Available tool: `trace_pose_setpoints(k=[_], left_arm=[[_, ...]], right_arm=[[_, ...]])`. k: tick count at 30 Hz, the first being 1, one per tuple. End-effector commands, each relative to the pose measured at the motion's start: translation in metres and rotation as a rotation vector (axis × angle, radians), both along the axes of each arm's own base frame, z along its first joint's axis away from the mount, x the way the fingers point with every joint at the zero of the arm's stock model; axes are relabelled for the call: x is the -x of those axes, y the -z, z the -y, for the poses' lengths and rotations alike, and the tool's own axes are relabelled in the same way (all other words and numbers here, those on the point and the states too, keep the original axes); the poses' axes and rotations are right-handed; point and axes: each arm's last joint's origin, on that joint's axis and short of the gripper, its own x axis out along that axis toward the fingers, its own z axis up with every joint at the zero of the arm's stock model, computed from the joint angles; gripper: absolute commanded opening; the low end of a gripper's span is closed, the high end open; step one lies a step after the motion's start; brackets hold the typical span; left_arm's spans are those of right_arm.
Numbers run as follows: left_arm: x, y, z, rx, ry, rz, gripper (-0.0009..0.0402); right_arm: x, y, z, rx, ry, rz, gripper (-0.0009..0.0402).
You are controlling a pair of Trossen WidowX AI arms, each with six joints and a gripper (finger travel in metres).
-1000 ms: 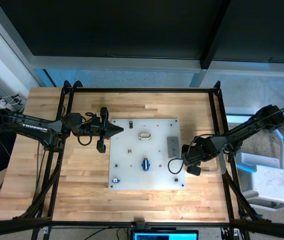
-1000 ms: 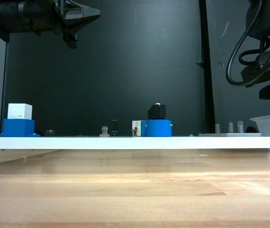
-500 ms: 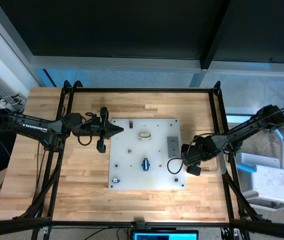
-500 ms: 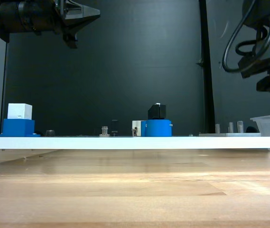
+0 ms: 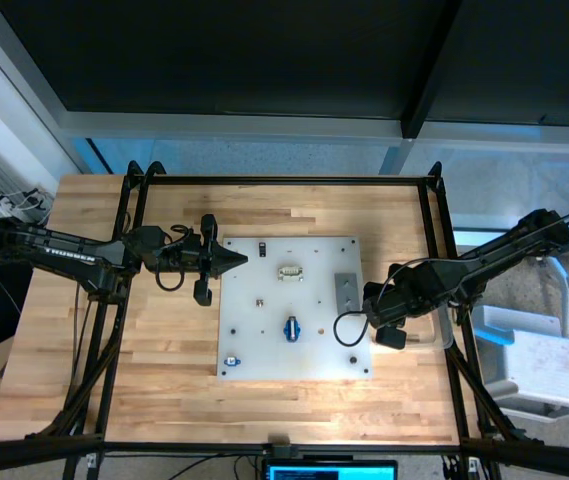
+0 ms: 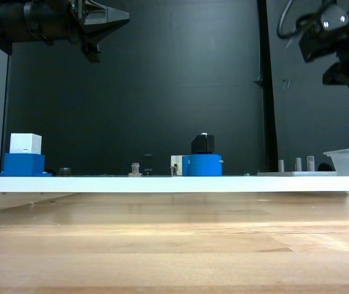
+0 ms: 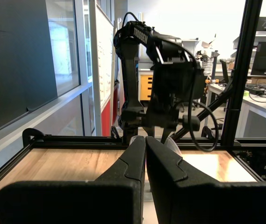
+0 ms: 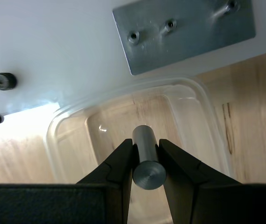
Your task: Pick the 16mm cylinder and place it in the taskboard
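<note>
Over wooden table (image 5: 164, 350), right gripper (image 8: 145, 150) clamps 16mm cylinder (image 8: 147, 169) above tray (image 8: 208, 114); left gripper (image 7: 145, 144) closed, seemingly beside taskboard (image 5: 264, 335).

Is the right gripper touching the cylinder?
Touching. Right wrist view: the right gripper clamps both sides of the cylinder, over the tray. The left gripper hangs shut at the left edge of the board.

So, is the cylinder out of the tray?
Out: right gripper holds the 16mm cylinder above the clear tray; left gripper hangs shut by the taskboard.
</note>
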Motion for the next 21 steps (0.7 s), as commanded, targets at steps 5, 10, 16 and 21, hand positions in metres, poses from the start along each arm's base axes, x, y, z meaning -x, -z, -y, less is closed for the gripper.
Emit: trace_pose_setpoints(k=[5, 10, 16, 21], left_arm=[[0.0, 0.0, 0.0, 0.0, 0.0, 0.0, 0.0], [0.0, 0.0, 0.0, 0.0, 0.0, 0.0, 0.0], [0.0, 0.0, 0.0, 0.0, 0.0, 0.0, 0.0], [0.0, 0.0, 0.0, 0.0, 0.0, 0.0, 0.0]], right_arm=[[-0.001, -0.016, 0.001, -0.011, 0.005, -0.005, 0.0013], [-0.001, -0.016, 0.001, -0.069, -0.01, -0.03, 0.0013], [-0.008, -0.014, 0.005, -0.066, -0.017, -0.022, 0.0013], [-0.018, -0.012, 0.005, -0.048, -0.037, -0.028, 0.0013]])
